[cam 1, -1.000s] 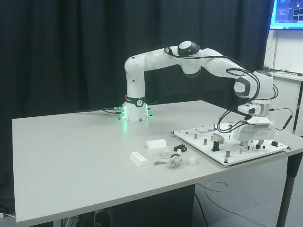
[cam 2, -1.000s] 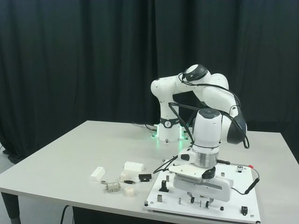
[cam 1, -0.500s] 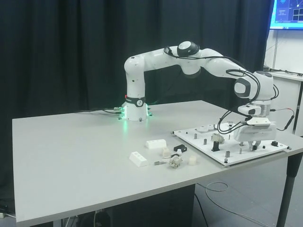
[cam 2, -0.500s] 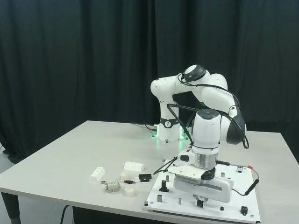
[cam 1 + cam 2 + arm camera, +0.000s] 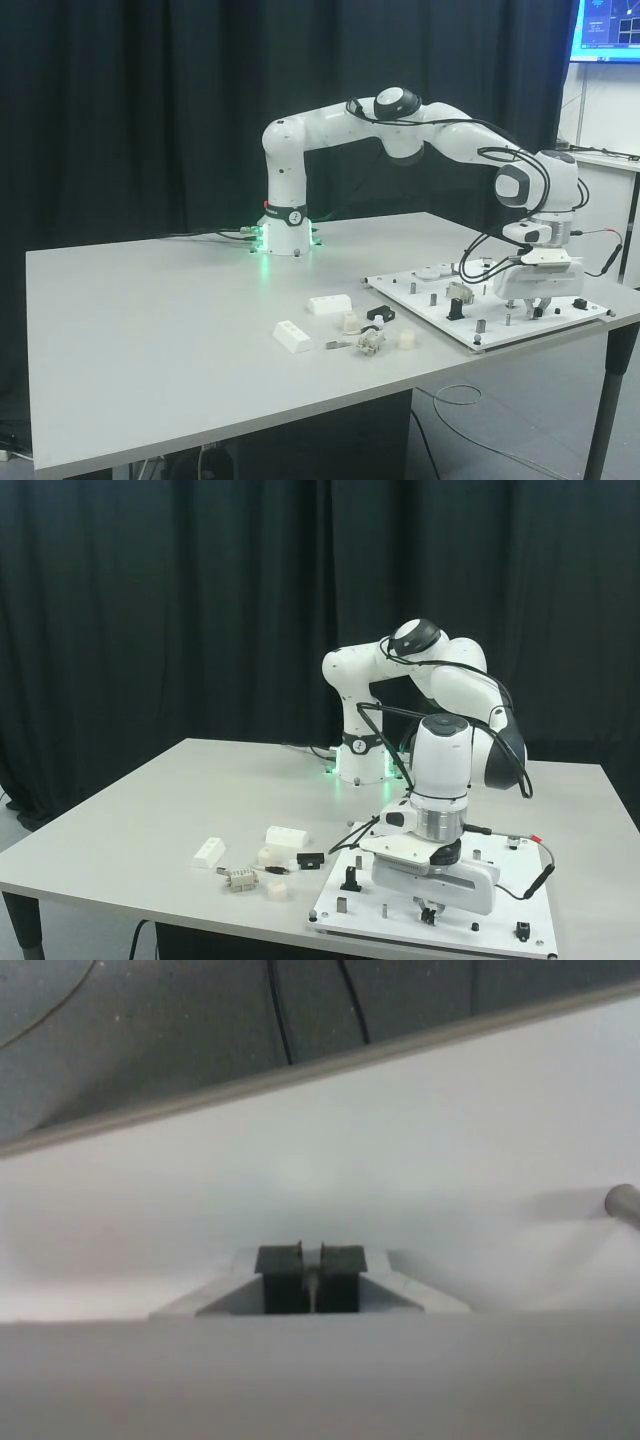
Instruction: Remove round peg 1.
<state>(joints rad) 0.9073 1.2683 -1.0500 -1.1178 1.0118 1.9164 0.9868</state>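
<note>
1. The white arm (image 5: 400, 125) reaches out over the white assembly board (image 5: 430, 308) at the grey table's (image 5: 150, 330) far end, wrist pointing straight down.
2. The gripper (image 5: 428, 914) sits low at the board's surface; in the wrist view its black fingers (image 5: 281, 1278) are pinched together on a thin grey upright sliver.
3. That sliver looks like round peg 1 (image 5: 312, 1286): it stands vertical between the pads, so the pull should go straight up.

backdrop: black curtain (image 5: 150, 110) | furniture: grey table (image 5: 150, 320) | corner: lit screen (image 5: 605, 30)
</note>
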